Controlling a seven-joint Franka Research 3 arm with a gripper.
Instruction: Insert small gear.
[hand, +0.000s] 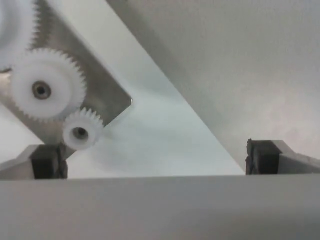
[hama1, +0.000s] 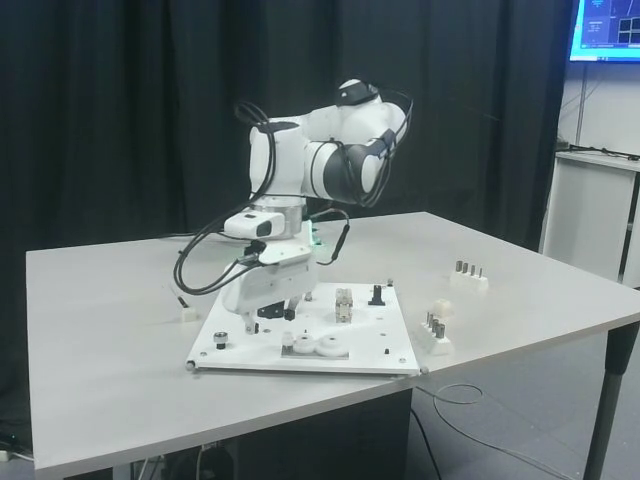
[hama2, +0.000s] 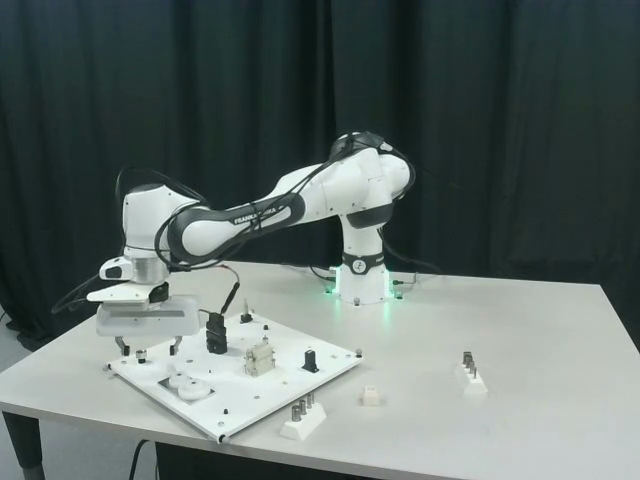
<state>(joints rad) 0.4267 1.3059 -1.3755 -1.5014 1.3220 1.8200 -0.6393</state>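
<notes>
In the wrist view the small white gear (hand: 80, 133) sits on a peg at the corner of a grey metal plate (hand: 102, 87). Its teeth mesh with a medium white gear (hand: 47, 85). Part of a larger gear (hand: 12, 27) shows beyond that. My gripper (hand: 155, 160) is open, its black pads (hand: 47, 162) far apart with nothing between them. One pad is close beside the small gear and does not touch it. From the room views the gripper (hama1: 270, 315) (hama2: 148, 348) hangs low over the white board (hama1: 370, 340), just behind the gears (hama1: 312, 346) (hama2: 188, 385).
On the board stand a black bracket (hama1: 376, 294) and a small metal block (hama1: 343, 303). Off the board lie a white holder with pins (hama1: 437, 335), a second pin holder (hama1: 470, 272) and a small white block (hama1: 185, 313). The board's edge lies near the table's front.
</notes>
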